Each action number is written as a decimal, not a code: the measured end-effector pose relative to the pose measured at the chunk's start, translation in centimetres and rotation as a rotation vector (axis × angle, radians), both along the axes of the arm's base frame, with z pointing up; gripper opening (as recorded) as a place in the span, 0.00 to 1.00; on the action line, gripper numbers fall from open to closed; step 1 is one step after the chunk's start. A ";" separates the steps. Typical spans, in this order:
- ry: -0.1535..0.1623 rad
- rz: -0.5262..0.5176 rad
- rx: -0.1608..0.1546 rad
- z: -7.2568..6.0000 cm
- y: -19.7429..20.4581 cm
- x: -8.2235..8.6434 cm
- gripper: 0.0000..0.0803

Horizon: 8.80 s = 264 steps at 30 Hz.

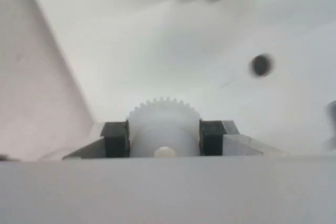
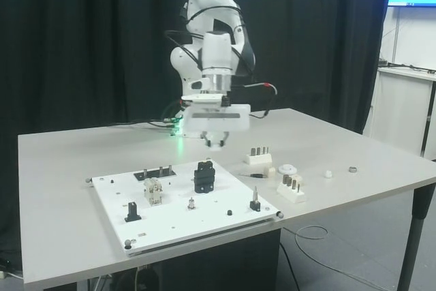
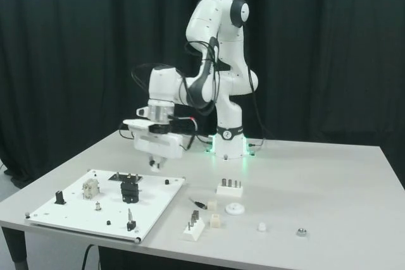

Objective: Insert medium gear.

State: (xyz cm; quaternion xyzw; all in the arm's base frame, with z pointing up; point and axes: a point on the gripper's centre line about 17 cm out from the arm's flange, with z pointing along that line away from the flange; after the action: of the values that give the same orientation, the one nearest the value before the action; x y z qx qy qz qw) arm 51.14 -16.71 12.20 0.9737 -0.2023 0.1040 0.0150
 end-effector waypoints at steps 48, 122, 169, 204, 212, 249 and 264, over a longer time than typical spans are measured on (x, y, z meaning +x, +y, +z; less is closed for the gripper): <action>0.056 -0.496 0.035 0.3 -14.3 -7.5 0.35; 0.134 -0.536 0.095 -4.1 -14.7 -8.8 0.35; 0.152 -0.548 0.072 -6.5 -14.3 -9.1 0.35; 0.144 -0.515 0.060 -6.5 -14.5 -9.0 0.35; 0.148 -0.510 0.064 -6.4 -14.6 -9.2 0.35; 0.158 -0.501 0.076 -6.5 -14.0 -9.2 0.35; 0.144 -0.487 0.061 -6.5 -14.2 -8.7 0.35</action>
State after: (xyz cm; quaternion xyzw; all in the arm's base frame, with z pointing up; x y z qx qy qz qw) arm 42.41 -30.95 5.73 0.9011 -0.4324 0.0214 0.0245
